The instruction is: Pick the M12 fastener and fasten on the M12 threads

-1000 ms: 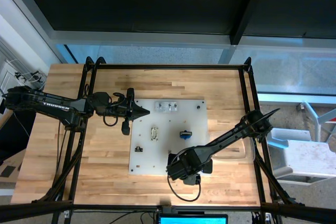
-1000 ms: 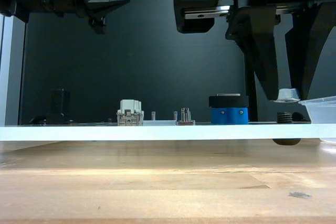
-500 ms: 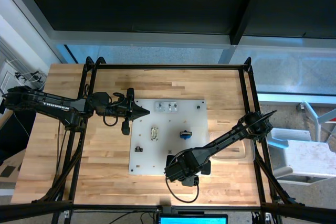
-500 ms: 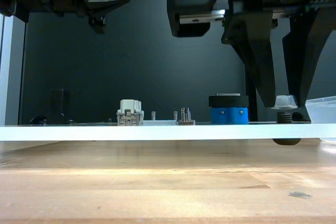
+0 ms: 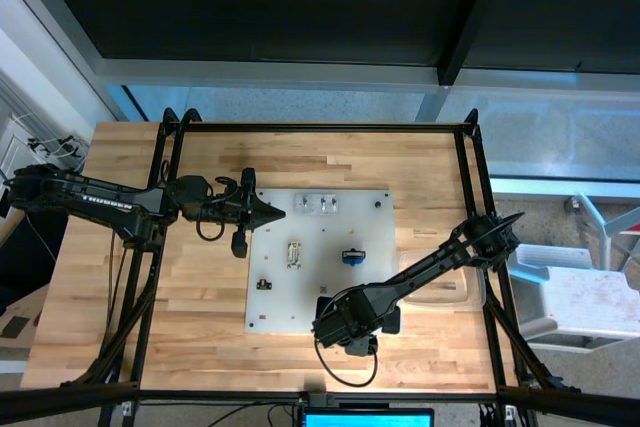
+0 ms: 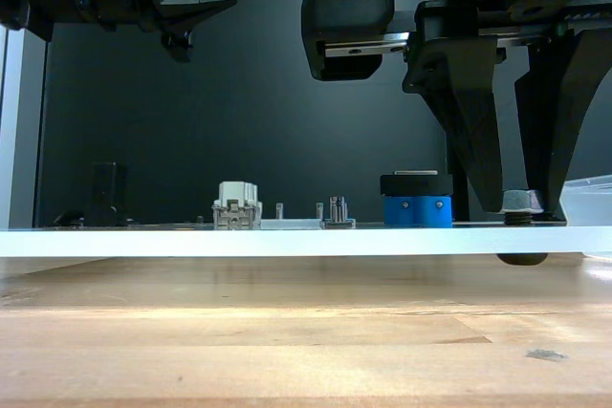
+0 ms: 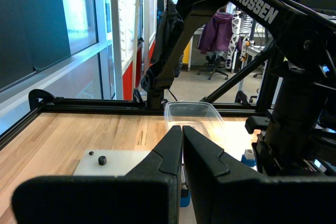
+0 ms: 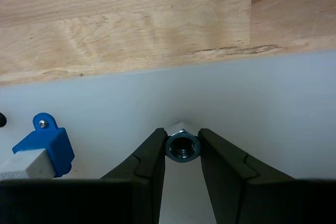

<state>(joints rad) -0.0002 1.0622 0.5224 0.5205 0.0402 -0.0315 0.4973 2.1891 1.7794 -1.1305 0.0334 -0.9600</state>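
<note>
The picking half of the job looks done. The right gripper (image 6: 519, 200) is closed around the small silver hexagonal metal nut (image 8: 182, 148), a finger pressed on either side of it, low over the near right edge of the flat white task board (image 5: 290, 312). In the low view the nut rests right on top of the short black ribbed metal stud (image 6: 519, 218), with only a sliver of rib showing beneath it. The clear plastic tray (image 6: 588, 198) behind is just background (the high view cannot confirm this, since the arm covers the spot). The right wrist view looks straight down the nut's dark threaded bore, which suggests it is lined up well. What seems left is the fastening itself: turning the nut so the threads catch, running it down, then letting go. I cannot tell whether any thread has engaged. The left gripper (image 5: 275, 214) hangs above the board's far left edge over the wooden desk (image 5: 200, 287), fingers pressed together and holding nothing.
</note>
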